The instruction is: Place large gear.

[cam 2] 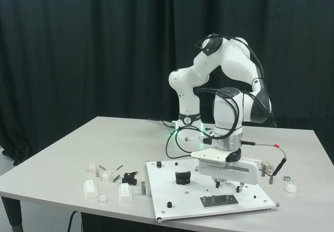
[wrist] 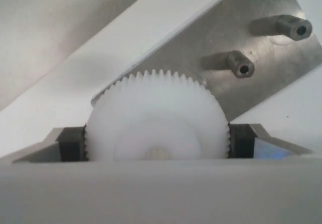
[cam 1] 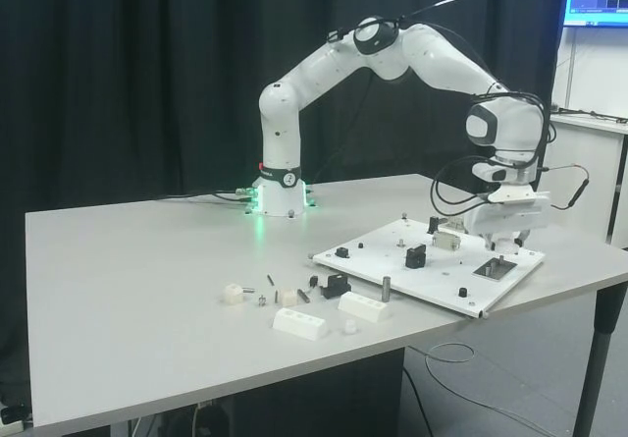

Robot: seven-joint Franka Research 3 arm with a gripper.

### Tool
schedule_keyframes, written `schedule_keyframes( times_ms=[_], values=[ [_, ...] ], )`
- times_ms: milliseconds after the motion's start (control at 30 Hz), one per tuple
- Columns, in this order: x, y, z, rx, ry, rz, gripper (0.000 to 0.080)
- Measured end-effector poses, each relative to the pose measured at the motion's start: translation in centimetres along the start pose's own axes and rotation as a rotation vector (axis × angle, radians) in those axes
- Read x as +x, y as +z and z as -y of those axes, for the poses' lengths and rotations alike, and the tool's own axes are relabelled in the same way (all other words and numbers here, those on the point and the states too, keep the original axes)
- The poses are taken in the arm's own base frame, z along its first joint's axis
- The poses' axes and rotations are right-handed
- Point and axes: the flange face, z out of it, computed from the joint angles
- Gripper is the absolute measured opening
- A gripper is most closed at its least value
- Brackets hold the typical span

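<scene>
A large white toothed gear (wrist: 157, 121) fills the wrist view, and my gripper (wrist: 157, 142) is shut on it, one black pad (wrist: 71, 144) against each side of its rim. Behind the gear lies a grey metal plate (wrist: 251, 27) with two dark pegs (wrist: 240, 64) standing up from it. In the first room view the gripper (cam 1: 500, 244) hangs just above that grey plate (cam 1: 494, 268) at the near right corner of the white board (cam 1: 432, 265). In the second room view the gripper (cam 2: 216, 181) hovers over the same plate (cam 2: 219, 200); the gear is hidden there.
Black fixtures (cam 1: 416, 255) and small pegs stand on the white board. Loose white blocks (cam 1: 299, 323), a black part (cam 1: 337, 284) and small pins lie on the grey table (cam 1: 118, 270) left of the board. A white round piece (cam 2: 290, 187) rests at the table's right side.
</scene>
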Motion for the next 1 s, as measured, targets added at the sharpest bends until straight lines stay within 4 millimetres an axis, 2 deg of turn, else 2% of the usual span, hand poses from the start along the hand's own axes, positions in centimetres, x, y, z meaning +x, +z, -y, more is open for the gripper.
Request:
schedule_keyframes(
  times_ms=[333,1000],
  values=[
    [-0.06,-0.73,-0.06,-0.007,-0.01,-0.002,0.0594],
    [-0.05,-0.81,-0.06,-0.013,-0.017,-0.012,0.0594]
  ],
)
